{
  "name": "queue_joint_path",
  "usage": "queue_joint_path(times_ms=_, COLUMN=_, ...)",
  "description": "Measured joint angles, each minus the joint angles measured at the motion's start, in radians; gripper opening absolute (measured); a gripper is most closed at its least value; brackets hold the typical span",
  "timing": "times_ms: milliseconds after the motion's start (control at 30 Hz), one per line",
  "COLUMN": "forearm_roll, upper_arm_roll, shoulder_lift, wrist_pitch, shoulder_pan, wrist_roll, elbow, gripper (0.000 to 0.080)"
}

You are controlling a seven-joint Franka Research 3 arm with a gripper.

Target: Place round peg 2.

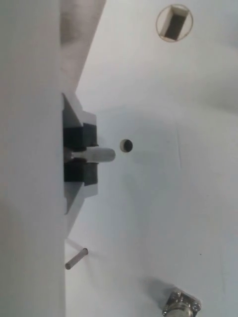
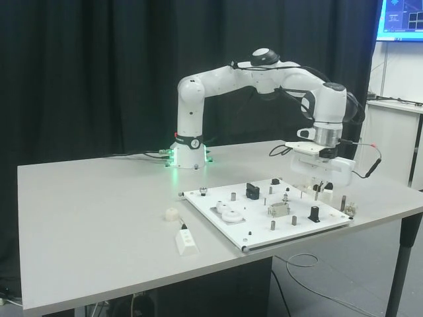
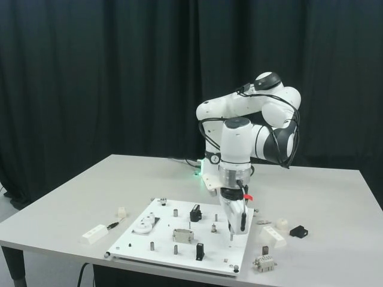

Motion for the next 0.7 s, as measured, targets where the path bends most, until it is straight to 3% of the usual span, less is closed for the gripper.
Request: queue_joint_path(times_ms=700, forearm_roll=0.0, upper_arm_roll=0.0, shoulder_lift=0.001, wrist_pitch=0.001, shoulder_pan=0.001, wrist_roll=0.014, elbow=-0.004, gripper=0.0061)
